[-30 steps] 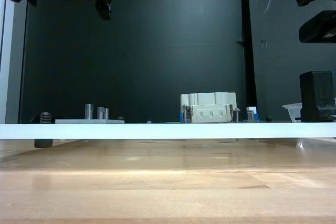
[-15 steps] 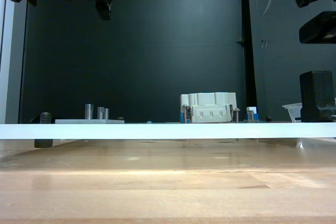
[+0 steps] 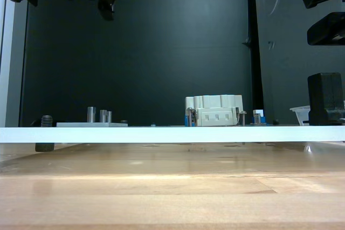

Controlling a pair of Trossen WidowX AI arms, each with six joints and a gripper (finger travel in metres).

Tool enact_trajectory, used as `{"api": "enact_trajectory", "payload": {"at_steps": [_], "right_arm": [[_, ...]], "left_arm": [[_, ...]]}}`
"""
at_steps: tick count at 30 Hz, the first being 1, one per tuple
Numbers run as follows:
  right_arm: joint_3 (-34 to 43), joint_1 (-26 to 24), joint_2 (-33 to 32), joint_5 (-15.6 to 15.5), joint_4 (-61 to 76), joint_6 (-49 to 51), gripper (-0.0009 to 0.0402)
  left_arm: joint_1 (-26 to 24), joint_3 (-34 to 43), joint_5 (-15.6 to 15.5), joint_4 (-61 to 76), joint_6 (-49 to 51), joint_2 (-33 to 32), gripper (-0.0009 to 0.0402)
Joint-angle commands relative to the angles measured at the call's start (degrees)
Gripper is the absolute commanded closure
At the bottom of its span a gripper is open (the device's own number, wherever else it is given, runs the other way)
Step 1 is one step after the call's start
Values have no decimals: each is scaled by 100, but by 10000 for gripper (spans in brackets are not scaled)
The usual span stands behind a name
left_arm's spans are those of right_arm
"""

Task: Pick the 16mm bar and install on taskboard

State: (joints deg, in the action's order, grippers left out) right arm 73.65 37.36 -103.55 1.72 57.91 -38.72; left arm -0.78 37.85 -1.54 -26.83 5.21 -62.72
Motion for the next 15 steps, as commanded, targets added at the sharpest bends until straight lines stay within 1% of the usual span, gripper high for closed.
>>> {"api": "enact_trajectory", "payload": {"at_steps": [1,15], "right_arm": [[-2,2,-9,-2,4,4,393],[4,0,-4,0,37,278,393]], "left_arm": [[2,2,0,0,0,0,393],[2,2,0,-2,0,0,393]]}}
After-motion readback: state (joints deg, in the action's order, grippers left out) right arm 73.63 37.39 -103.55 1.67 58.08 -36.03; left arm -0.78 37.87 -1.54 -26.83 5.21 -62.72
